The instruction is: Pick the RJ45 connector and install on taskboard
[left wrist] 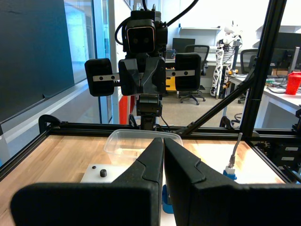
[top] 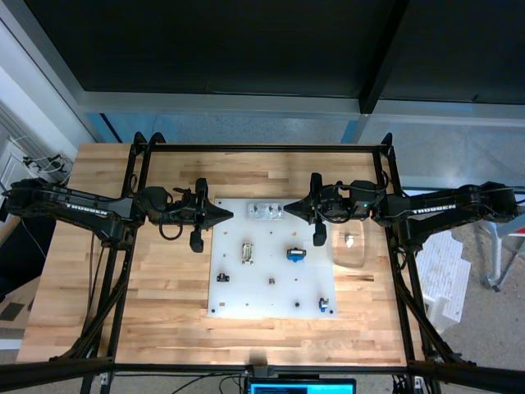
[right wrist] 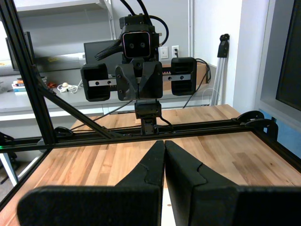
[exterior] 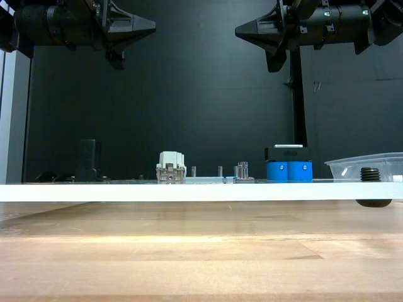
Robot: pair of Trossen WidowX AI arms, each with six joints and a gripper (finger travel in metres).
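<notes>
The taskboard (top: 271, 283) is a white holed plate in the middle of the table, seen edge-on in the low view as the taskboard (exterior: 189, 190). The RJ45 connector (top: 326, 305), a tiny blue block, sits near the board's near right corner; it also shows in the left wrist view as the RJ45 connector (left wrist: 229, 173). My left gripper (top: 230, 214) hovers high over the board's far left corner, shut and holding nothing. My right gripper (top: 287, 208) hovers over the far edge facing it, also shut and holding nothing. Both hang well above the board, the left gripper (exterior: 154, 26) and the right gripper (exterior: 237, 29).
A larger blue fitting (top: 296, 254) with black sides, a pale metal fitting (top: 247, 252) and small dark fittings stand on the board. A clear plastic tray (top: 355, 256) holding a whitish lump (top: 349, 241) lies just right of the board. A black frame rail (top: 262, 148) borders the table.
</notes>
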